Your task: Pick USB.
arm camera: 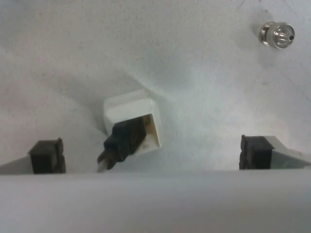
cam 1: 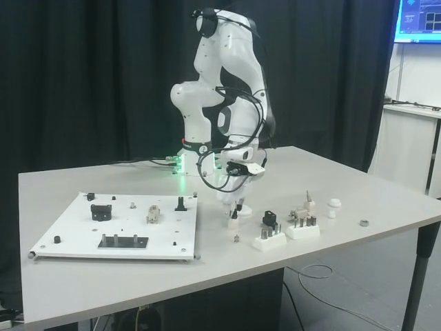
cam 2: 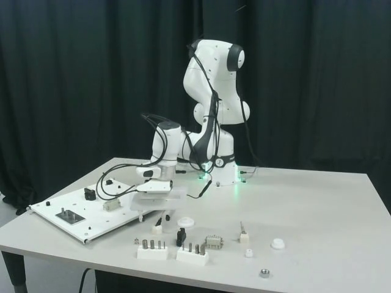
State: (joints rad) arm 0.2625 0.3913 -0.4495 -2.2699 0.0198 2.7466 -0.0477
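Step in hand: approach. The gripper (arm camera: 150, 155) hangs over the USB plug (arm camera: 125, 141), fingers (arm camera: 47, 156) spread wide apart, nothing held. The black plug stands in its small white holder (arm camera: 132, 119) on the surface (cam 1: 344, 186), between the fingers but nearer one. Next move, as judged: centre over the plug, descend, close on its black body.

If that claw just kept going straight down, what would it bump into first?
Probably the black USB plug standing in its small white holder: it sits between the open gripper fingers, with the grey table beneath.
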